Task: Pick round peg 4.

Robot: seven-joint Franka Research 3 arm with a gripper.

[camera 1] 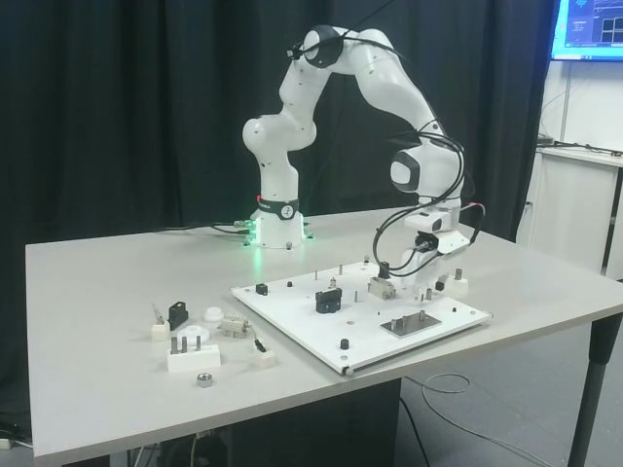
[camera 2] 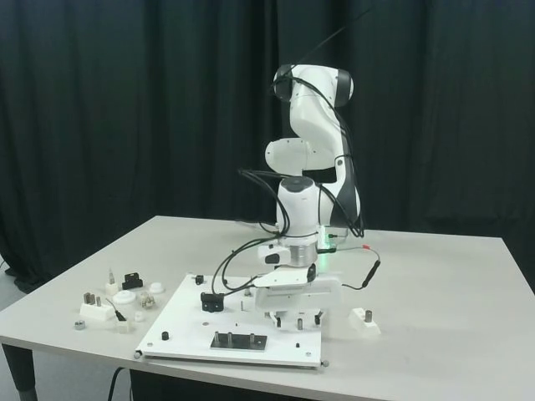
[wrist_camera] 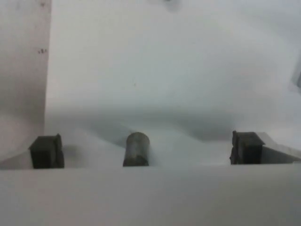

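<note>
Wrist view: round peg (wrist_camera: 136, 149) stands upright btwn the two black fingertips (wrist_camera: 47, 151), roughly midway, a bit nearer one pad than the other; clear gap each side, no contact. Gripper (wrist_camera: 146, 150) is spread wide, holding nothing. Peg's flat grey top shows, its lower part hidden behind the gripper body. White board (wrist_camera: 178, 70) lies under and beyond it, w/ the grey table (wrist_camera: 23, 70) showing past the board edge on one side.

First room view: gripper (camera 1: 428, 285) is low over the far right part of the white assembly board (camera 1: 292, 316), arm (camera 1: 389, 92) arched up and over from its base (camera 1: 274, 226). Peg itself too small to pick out here. On the board nearby: black block (camera 1: 327, 302), a small white block (camera 1: 382, 286) just beside the gripper, grey plate w/ short pegs (camera 1: 410, 324) in front of it, several small black studs. A white block (camera 1: 454, 285) sits at the board's right edge, close to the fingers.

Second room view: gripper (camera 2: 298, 319) down near the board, cables (camera 2: 364, 276) looping beside it. Off the board to the left: white peg holder (camera 2: 96, 311), black clip (camera 2: 131, 280), nut (camera 2: 79, 325), other small parts, all well apart from the gripper.
</note>
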